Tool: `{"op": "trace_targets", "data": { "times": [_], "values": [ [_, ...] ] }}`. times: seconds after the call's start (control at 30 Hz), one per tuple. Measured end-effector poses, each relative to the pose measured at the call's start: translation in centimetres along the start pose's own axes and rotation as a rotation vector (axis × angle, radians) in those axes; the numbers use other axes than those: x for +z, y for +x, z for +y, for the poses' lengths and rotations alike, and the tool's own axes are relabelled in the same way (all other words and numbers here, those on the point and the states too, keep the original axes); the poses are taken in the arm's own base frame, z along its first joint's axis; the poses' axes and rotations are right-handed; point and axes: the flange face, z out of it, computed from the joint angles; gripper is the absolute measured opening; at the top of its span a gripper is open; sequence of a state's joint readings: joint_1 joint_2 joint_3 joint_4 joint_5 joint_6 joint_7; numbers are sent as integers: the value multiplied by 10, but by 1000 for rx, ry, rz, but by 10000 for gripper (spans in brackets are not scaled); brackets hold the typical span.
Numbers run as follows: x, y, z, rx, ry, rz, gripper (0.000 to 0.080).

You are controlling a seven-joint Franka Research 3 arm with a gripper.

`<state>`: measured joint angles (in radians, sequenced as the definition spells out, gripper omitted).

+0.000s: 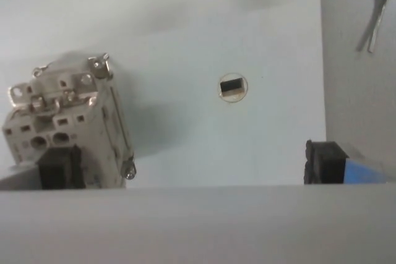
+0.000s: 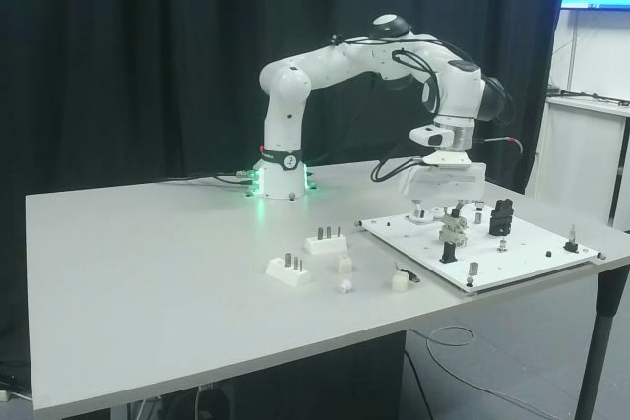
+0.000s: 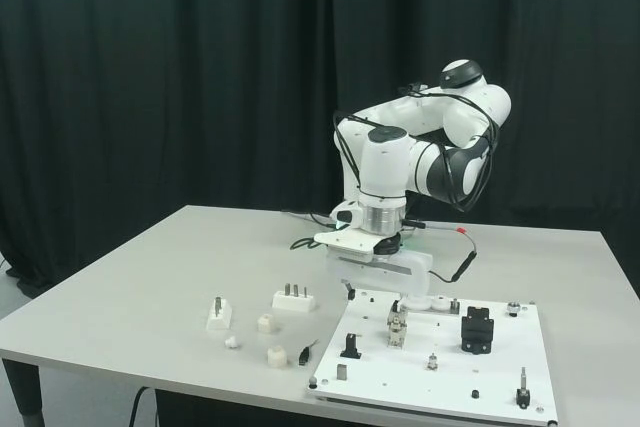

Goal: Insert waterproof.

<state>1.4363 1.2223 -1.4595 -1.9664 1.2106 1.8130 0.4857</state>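
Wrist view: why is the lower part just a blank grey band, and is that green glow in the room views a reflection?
Wrist view: the band is something very near the lens, out of focus; the white block beyond casts a soft shadow on the white board. First room view: the glow sits around the arm's base, tinting the grey table. Second room view: only a hint shows behind the arm.

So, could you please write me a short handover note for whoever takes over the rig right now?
Claw: hangs low over the rear of the white board, near the fixtures there; whether it is open or shut, or holds anything, cannot be told.
Things: the wrist view shows a white connector block standing on the board and a small black slot in the board surface. Several small white parts lie on the grey table beside the board.
Done: no insertion visible.
Left: seat the waterproof part, which I cannot identify with certainty.
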Motion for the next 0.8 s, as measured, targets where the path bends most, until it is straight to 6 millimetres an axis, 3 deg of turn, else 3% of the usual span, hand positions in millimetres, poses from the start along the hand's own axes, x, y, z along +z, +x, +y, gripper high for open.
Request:
{"op": "trace_targets", "data": {
  "times": [0.8],
  "values": [
    [8,-2,-3,-6,11,14,800]
  ]
}}
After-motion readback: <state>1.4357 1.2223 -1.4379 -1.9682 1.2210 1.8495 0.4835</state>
